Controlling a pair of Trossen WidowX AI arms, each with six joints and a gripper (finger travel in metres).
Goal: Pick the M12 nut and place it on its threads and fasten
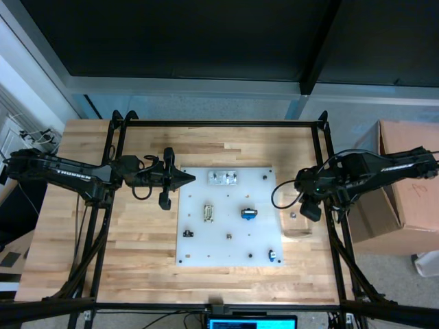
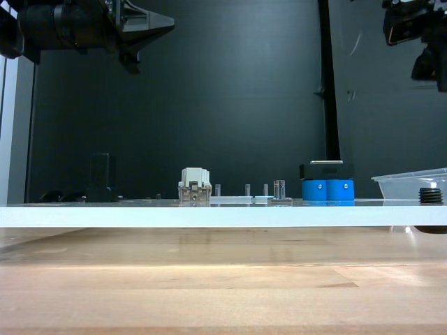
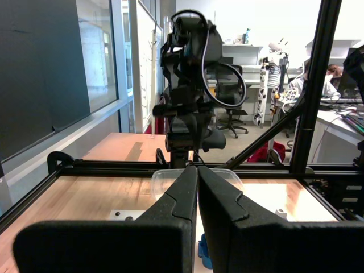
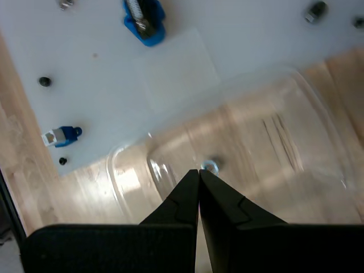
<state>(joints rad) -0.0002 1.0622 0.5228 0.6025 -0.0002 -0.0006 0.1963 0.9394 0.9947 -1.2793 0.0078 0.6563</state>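
The white square board (image 1: 226, 199) lies at the middle of the wooden table (image 1: 130, 240). The clear plastic tray (image 1: 300, 235) sits on the table just beside the board's right edge. The small silver nut (image 1: 293, 214) lies free in the tray, clear of the short black ribbed stud (image 2: 431, 196), which stands on the board near its near right corner. The blue block (image 1: 248, 213) stands right of mid-board, with the grey-white connector (image 1: 208, 214) to its left. The left gripper (image 1: 192, 179) hangs over the board's far left corner. The right gripper (image 4: 199, 172) hangs over the tray, just above the nut.
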